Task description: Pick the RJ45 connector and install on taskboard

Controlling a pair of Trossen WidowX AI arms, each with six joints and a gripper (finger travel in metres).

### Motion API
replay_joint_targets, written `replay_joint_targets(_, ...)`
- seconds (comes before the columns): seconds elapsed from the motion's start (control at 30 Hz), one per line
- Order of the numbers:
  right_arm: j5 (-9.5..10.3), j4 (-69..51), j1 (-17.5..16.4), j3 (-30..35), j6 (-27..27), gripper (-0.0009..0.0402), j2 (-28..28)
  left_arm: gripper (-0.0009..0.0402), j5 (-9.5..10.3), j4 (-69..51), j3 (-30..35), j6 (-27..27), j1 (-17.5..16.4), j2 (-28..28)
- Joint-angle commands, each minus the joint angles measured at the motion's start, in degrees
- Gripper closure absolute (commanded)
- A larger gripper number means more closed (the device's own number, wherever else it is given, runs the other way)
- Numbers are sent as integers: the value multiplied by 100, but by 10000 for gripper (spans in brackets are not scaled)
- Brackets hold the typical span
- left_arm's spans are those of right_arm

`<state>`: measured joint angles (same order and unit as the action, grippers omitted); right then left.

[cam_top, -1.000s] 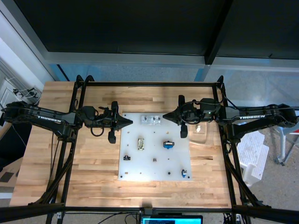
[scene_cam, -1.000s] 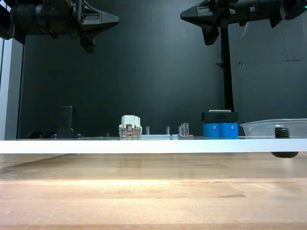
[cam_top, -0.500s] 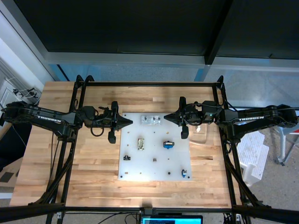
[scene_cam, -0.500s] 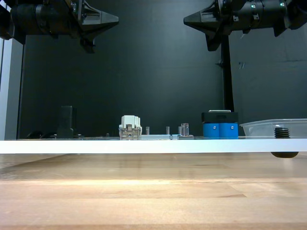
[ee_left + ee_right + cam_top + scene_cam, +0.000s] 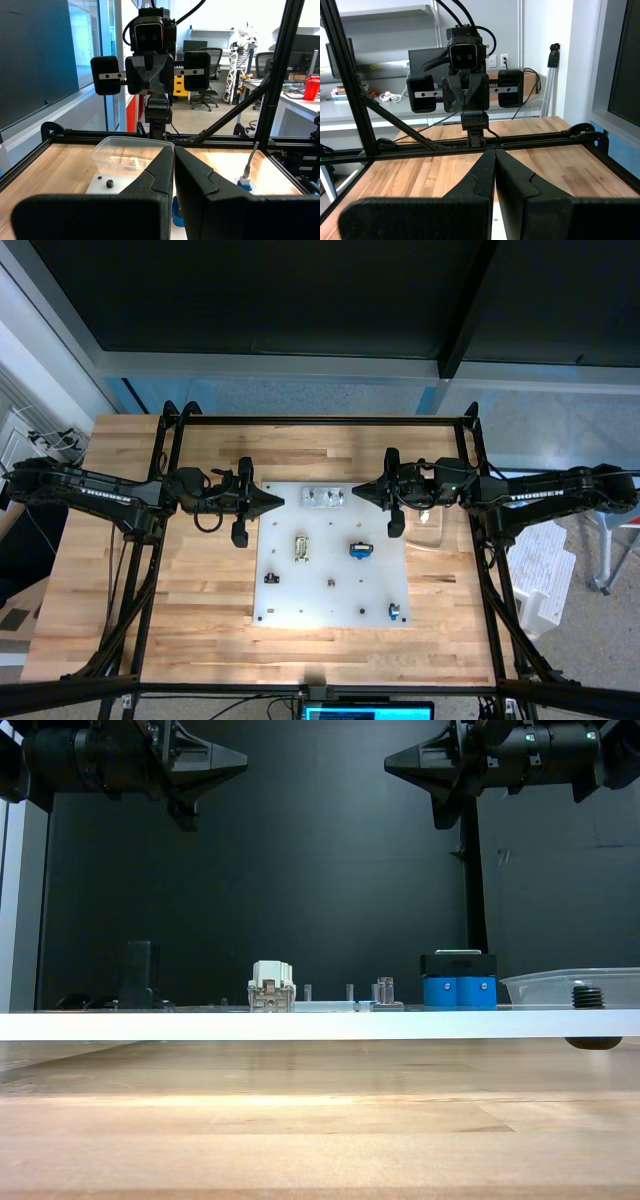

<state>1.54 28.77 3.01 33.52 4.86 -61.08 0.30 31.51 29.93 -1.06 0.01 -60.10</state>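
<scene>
Two closed end effectors, left [image 5: 174, 150], right [image 5: 495, 152], aloft

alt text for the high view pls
A white taskboard lies on a wooden table; the left gripper hovers at its far left corner, the right gripper over its far edge, both shut and empty. A clear tub sits beside the board's right edge.

The left arm [image 5: 90, 490] reaches inward, stretched out level and held high, and the left claw [image 5: 280, 502] points toward the middle with its fingers [image 5: 162, 165] pressed together. The right arm [image 5: 540, 488] mirrors it from the other side. The right claw [image 5: 355, 492] is level at much the same height, fingers [image 5: 485, 167] closed tip to tip, facing the left one across a gap.
</scene>
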Motion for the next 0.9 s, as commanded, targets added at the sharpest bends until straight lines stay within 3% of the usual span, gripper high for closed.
replay_joint_targets(0.03, 9, 37, -4, -59, 7, 393, -4, 393, -2, 0, 2, 0, 0, 0)
replay_joint_targets(0.3, 28, 76, -7, -122, 4, 393, -4, 393, -2, 0, 2, 0, -2, -2)
replay_joint_targets(0.43, 155, 94, -13, -122, 2, 393, -4, 393, -2, 2, 2, 0, 0, 0)
replay_joint_targets(0.9, 151, 129, -15, -122, -17, 393, -4, 393, -2, 2, 2, 0, 0, -2)
